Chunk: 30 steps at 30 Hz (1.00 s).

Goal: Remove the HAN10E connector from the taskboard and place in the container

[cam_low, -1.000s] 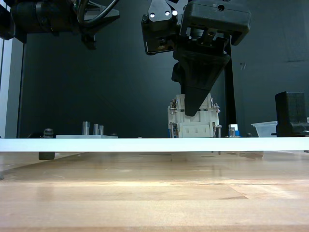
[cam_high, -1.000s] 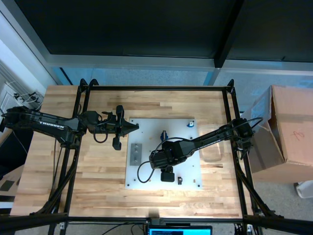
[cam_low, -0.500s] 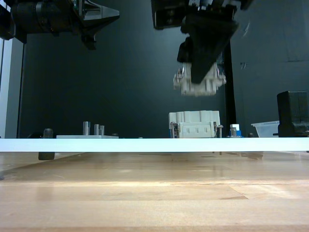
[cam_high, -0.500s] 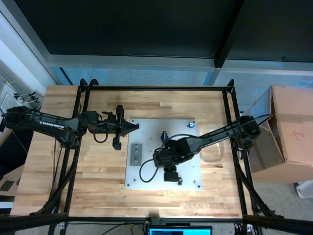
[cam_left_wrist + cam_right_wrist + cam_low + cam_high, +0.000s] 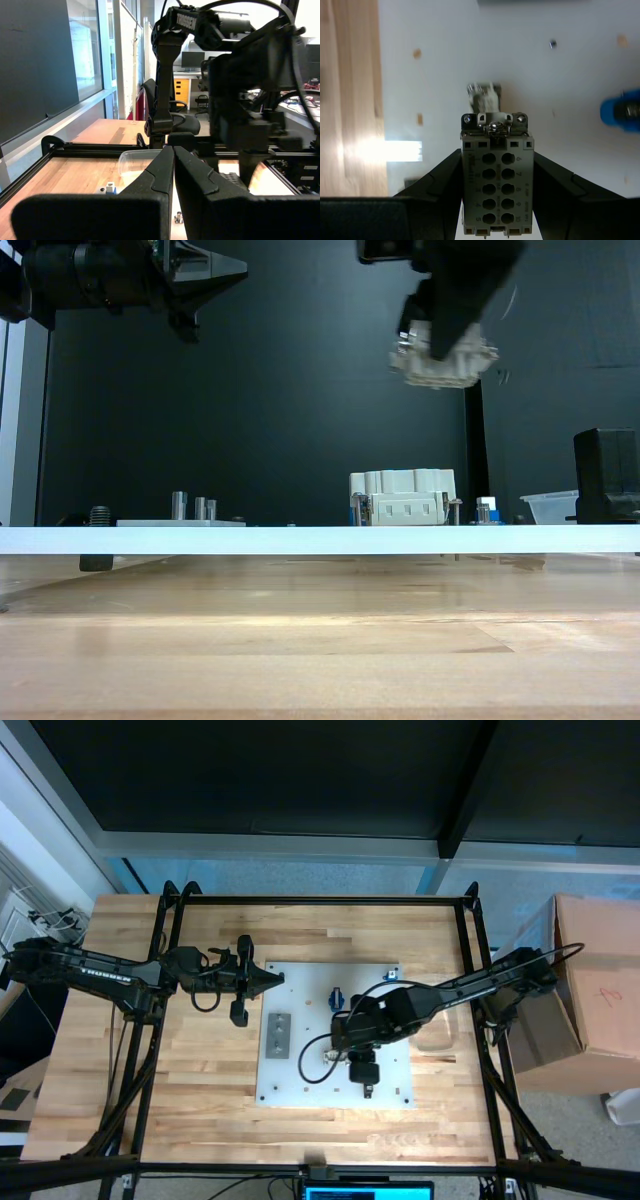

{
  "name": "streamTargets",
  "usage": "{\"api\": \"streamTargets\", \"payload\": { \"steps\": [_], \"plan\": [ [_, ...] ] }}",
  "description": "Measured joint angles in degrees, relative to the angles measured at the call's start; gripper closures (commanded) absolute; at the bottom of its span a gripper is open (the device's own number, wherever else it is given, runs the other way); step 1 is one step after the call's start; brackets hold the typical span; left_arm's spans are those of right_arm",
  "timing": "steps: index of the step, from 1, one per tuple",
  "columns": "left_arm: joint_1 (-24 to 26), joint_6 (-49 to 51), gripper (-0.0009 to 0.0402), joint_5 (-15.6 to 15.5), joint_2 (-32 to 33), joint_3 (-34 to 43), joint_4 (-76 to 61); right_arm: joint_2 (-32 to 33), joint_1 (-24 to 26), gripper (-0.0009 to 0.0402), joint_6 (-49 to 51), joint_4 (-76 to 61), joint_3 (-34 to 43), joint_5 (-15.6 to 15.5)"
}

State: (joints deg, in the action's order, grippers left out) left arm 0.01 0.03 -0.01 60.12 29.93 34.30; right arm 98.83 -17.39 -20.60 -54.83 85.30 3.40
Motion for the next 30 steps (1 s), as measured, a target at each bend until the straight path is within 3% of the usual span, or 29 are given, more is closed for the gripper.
{"api": "streamTargets", "payload": {
  "steps": [10,30],
  "plan": [
    [0.00,0.00,0.0393,0.00,0.00,0.00,-0.02,-11.06,-0.02,0.0384,-1.81,1.55,-12.63,0.02],
    [0.00,0.02,0.0393,-0.02,0.00,0.00,-0.02,-30.82,0.09,0.0384,-3.08,1.44,-30.36,0.04]
  ]
}}
